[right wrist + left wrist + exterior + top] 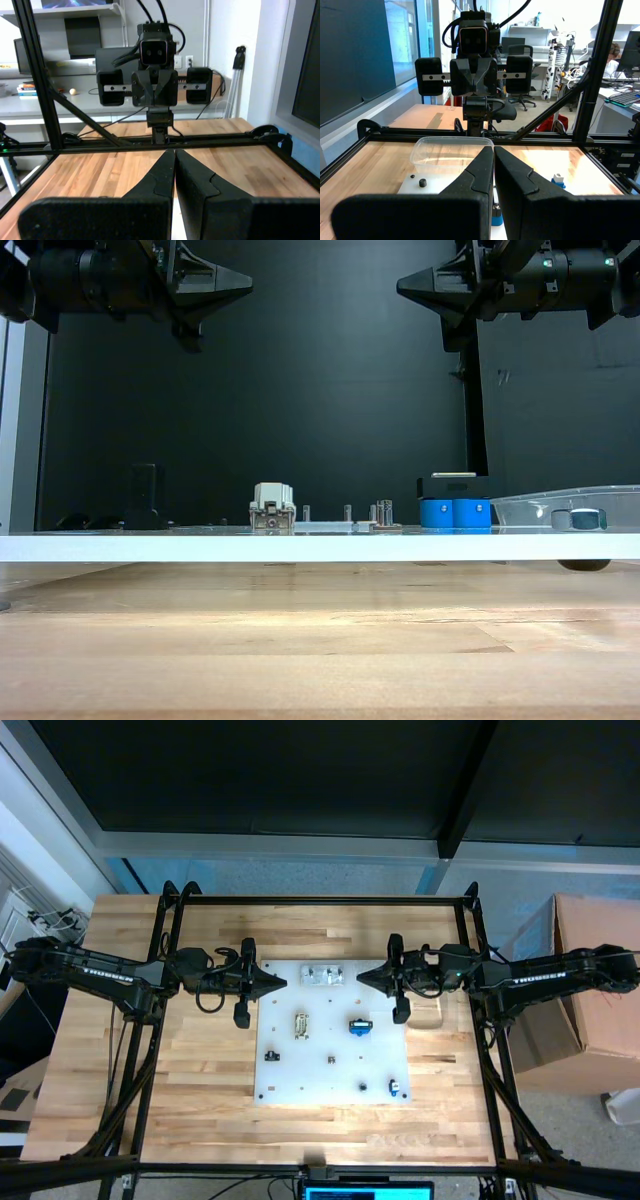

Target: Unfasten the M12 nut and place it in the container

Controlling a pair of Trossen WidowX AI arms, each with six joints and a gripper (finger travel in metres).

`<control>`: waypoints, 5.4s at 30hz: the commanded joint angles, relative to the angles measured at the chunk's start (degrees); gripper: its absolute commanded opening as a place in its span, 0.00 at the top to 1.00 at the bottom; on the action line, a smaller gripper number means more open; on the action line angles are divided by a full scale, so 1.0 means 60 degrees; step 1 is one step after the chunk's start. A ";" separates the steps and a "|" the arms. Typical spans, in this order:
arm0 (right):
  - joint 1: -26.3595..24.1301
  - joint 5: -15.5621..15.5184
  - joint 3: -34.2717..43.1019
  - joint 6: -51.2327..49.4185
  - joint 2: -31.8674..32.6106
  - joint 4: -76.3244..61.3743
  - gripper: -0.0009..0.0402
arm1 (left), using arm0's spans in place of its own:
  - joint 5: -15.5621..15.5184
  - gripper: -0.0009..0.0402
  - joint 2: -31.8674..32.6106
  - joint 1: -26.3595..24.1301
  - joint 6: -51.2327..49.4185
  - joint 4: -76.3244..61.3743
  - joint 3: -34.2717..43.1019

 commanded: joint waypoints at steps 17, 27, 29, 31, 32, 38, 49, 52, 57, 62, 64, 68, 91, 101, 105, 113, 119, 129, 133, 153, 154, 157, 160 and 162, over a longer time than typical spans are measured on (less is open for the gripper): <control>0.2568 0.0270 0.3716 0.3082 0.1854 -0.9369 0.98 | 0.0000 0.98 0.0000 0.0000 0.0004 0.0000 0.0000; 0.3789 0.0259 0.6714 0.4838 0.4459 -1.3278 0.98 | 0.0000 0.98 0.0000 0.0000 0.0004 0.0000 0.0000; 0.3978 0.0255 0.7329 0.5231 0.4969 -1.3956 0.98 | 0.0000 0.98 0.0000 0.0000 0.0004 0.0000 0.0000; 0.4127 0.0255 0.7905 0.5632 0.5428 -1.4549 0.98 | 0.0000 0.98 0.0000 0.0000 0.0004 0.0000 0.0000; 0.4189 0.0255 0.8178 0.5796 0.5661 -1.4823 0.98 | 0.0000 0.98 0.0000 0.0000 0.0004 0.0000 0.0000; 0.4382 0.0255 0.9307 0.6404 0.6470 -1.5650 0.91 | 0.0000 0.98 0.0000 0.0000 0.0004 0.0000 0.0000; 0.4408 0.0266 0.9398 0.6583 0.7249 -1.5365 0.55 | 0.0000 0.98 0.0000 0.0000 0.0004 0.0000 0.0000; 0.4422 0.0259 0.9398 0.6586 0.7595 -1.5078 0.50 | 0.0000 0.98 0.0000 0.0000 0.0004 0.0000 0.0000; 0.4513 0.0259 0.9391 0.6510 0.8174 -1.4845 0.45 | 0.0000 0.98 0.0000 0.0004 0.0004 0.0000 0.0000; 0.4663 0.0255 0.9391 0.6553 0.8615 -1.4466 0.44 | 0.0000 0.98 0.0000 0.0000 0.0004 0.0000 0.0000; 0.4696 0.0255 0.9391 0.6597 0.8739 -1.4353 0.45 | 0.0000 0.98 0.0000 0.0000 0.0004 0.0000 0.0000; 0.4732 0.0244 0.9391 0.6615 0.9020 -1.4294 0.44 | 0.0000 0.98 0.0000 0.0000 0.0004 0.0000 0.0000; 0.4838 0.0503 0.9154 0.6677 0.9329 -1.3843 0.56 | 0.0000 0.98 0.0000 0.0000 0.0004 0.0000 0.0000; 0.4845 0.0499 0.9067 0.6441 0.9329 -1.3803 0.80 | 0.0000 0.98 0.0000 0.0000 0.0004 0.0000 0.0000; 0.4852 0.0499 0.9067 0.6091 0.9329 -1.3777 0.89 | 0.0000 0.98 0.0000 0.0000 0.0004 0.0000 0.0000; 0.4863 0.0503 0.9067 0.3235 0.9329 -1.3701 0.97 | 0.0000 0.98 0.0000 0.0000 0.0004 0.0000 0.0000; 0.4860 0.0495 0.9067 -0.0710 0.9329 -1.3690 0.95 | 0.0000 0.98 0.0000 0.0000 0.0004 0.0000 0.0000; 0.4856 0.0499 0.9063 -0.5982 0.9322 -1.3639 0.89 | 0.0000 0.98 0.0000 0.0000 0.0004 0.0000 0.0000; 0.4860 0.0495 0.9063 -0.6317 0.9322 -1.3639 0.86 | 0.0000 0.98 0.0000 0.0000 0.0004 0.0000 0.0000; 0.4881 0.0503 0.9071 -0.5770 0.9016 -1.3839 0.39 | 0.0000 0.98 0.0000 0.0000 0.0004 0.0000 0.0000; 0.4878 0.0506 0.9071 -0.5380 0.8929 -1.3876 0.38 | 0.0000 0.98 0.0000 0.0000 0.0004 0.0000 0.0000; 0.4867 0.0506 0.9071 -0.3333 0.8666 -1.3901 0.39 | 0.0000 0.98 0.0000 0.0000 0.0004 0.0000 0.0000; 0.4834 0.0474 0.9067 -0.1147 0.8415 -1.4105 0.48 | 0.0000 0.98 0.0000 0.0000 0.0004 0.0000 0.0000; 0.4830 0.0415 0.9067 0.0033 0.8273 -1.4331 0.58 | 0.0000 0.98 0.0000 0.0000 0.0004 0.0000 0.0000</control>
